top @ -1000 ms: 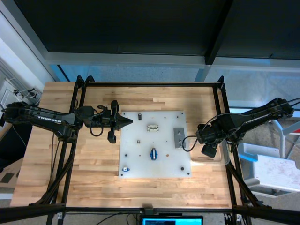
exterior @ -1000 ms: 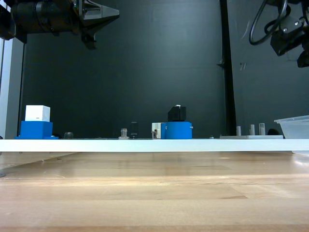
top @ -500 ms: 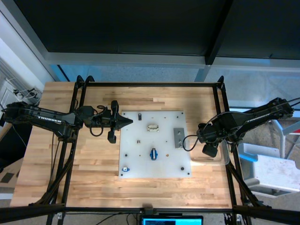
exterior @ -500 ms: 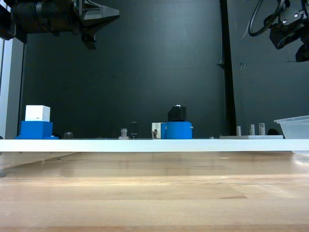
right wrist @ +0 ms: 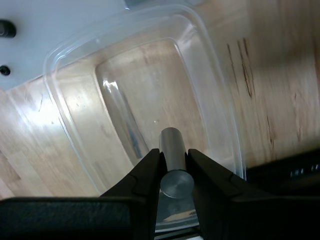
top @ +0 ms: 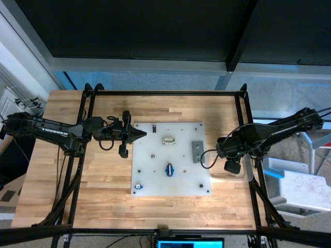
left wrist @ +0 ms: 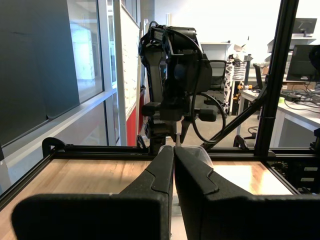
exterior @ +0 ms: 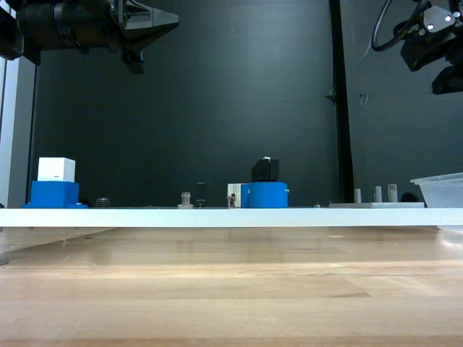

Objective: Pick the 16mm cylinder and place it in the taskboard

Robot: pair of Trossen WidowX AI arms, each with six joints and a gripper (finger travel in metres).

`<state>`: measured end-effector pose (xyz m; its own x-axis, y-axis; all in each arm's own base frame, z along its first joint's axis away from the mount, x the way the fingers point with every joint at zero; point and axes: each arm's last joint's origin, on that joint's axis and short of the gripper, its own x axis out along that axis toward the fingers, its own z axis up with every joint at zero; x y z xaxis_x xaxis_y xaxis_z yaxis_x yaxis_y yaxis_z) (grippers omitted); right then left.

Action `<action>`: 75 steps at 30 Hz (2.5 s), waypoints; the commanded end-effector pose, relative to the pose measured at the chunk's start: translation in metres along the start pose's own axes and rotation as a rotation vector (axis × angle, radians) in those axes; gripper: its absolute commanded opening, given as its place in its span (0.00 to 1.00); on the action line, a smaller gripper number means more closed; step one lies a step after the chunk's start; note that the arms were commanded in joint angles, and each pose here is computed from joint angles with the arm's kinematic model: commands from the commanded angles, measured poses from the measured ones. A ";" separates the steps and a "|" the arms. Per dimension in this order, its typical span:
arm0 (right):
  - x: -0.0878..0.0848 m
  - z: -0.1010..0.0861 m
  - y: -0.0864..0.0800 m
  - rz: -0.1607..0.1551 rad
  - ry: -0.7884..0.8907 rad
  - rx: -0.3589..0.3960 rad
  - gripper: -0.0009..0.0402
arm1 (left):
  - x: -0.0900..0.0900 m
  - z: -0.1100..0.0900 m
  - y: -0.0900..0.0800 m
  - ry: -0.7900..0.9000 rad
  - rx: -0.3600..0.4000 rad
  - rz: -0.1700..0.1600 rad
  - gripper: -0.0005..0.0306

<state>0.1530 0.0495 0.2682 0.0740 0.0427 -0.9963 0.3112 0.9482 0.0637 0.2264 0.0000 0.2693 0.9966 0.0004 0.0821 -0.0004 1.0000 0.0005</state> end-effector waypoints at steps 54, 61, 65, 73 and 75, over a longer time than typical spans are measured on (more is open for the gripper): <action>0.015 0.121 0.082 -0.028 -0.005 -0.293 0.09 | 0.000 0.000 0.000 0.000 0.000 -0.001 0.02; 0.022 0.136 0.090 -0.025 -0.012 -0.307 0.09 | 0.000 0.000 0.000 0.000 0.000 0.000 0.02; 0.026 0.145 0.093 -0.023 -0.016 -0.305 0.09 | 0.000 0.000 0.000 0.000 0.000 0.000 0.02; 0.031 0.152 0.094 -0.003 -0.041 -0.297 0.09 | 0.000 0.000 0.000 0.000 0.000 -0.001 0.02; 0.031 0.152 0.093 -0.003 -0.041 -0.294 0.09 | 0.000 0.000 0.000 0.000 0.000 0.000 0.02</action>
<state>0.3287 0.0922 0.2518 0.1140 0.0322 -0.9930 0.0213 0.9992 0.0348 0.2264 0.0000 0.2692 0.9967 0.0000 0.0817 0.0000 1.0000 0.0006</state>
